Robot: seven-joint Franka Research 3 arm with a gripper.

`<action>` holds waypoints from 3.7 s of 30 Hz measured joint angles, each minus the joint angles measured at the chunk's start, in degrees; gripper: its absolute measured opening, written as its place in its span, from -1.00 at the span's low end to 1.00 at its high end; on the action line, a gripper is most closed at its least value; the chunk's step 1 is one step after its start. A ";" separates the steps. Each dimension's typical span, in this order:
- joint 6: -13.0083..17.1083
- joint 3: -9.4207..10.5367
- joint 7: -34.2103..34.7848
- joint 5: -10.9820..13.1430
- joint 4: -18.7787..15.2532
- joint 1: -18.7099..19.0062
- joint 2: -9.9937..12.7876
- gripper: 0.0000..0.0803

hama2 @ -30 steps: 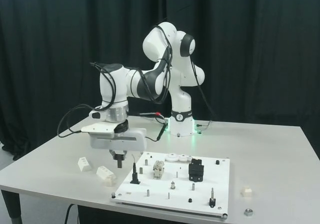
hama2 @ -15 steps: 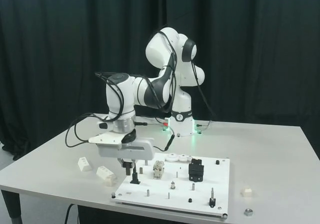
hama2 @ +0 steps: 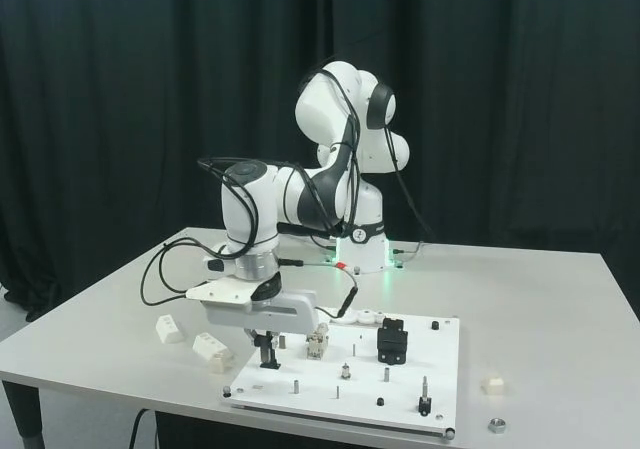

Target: Insert square peg 4.

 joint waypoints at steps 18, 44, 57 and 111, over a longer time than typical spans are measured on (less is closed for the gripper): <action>1.66 0.13 1.09 0.00 2.17 -0.12 3.22 -0.62; 2.63 0.72 1.13 0.52 4.56 -1.21 5.28 -0.62; 3.38 0.82 1.13 0.71 4.86 -1.39 5.89 -0.62; 3.37 0.91 1.13 1.85 6.10 -1.91 6.64 -0.62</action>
